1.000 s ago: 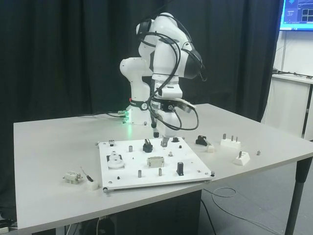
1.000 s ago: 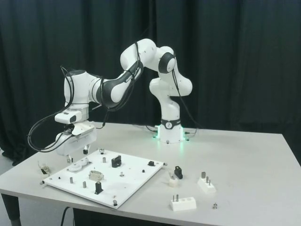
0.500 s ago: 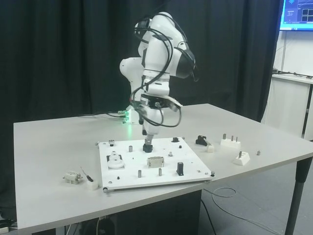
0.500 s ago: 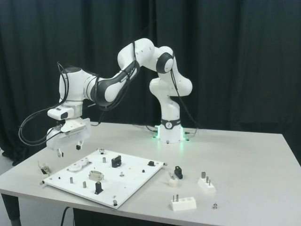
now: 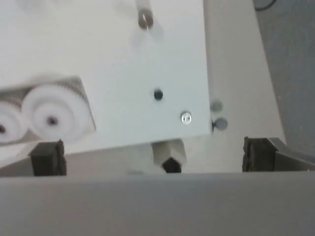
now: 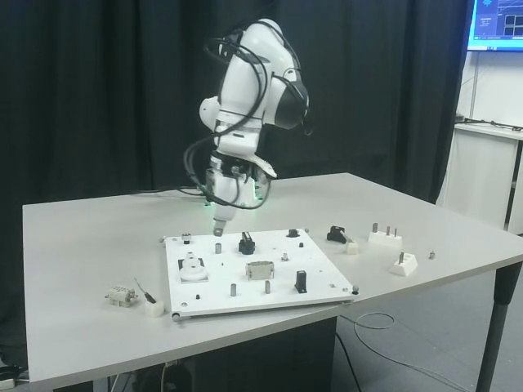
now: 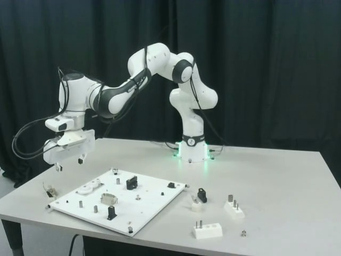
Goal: Pick waterproof.
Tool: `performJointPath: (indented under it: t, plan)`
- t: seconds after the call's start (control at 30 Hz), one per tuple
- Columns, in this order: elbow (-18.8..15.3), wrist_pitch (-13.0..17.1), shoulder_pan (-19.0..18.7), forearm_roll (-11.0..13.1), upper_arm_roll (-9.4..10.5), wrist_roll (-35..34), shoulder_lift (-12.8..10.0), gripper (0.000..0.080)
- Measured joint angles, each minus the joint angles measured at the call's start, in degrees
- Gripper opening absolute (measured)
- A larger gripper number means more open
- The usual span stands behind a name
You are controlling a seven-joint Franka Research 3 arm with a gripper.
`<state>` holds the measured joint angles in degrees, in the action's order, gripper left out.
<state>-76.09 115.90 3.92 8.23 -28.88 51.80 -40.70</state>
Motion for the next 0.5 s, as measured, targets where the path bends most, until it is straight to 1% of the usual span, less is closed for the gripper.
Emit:
performJointPath:
  t: [0.3, 0.5]
  plan:
    - [2.0, -0.8, 3.4, -1.3, 0.0, 0.1, -0.1, 0.08]
    - [3.0, -0.7, 5.8, -1.5, 0.01, 0.2, -0.3, 0.08]
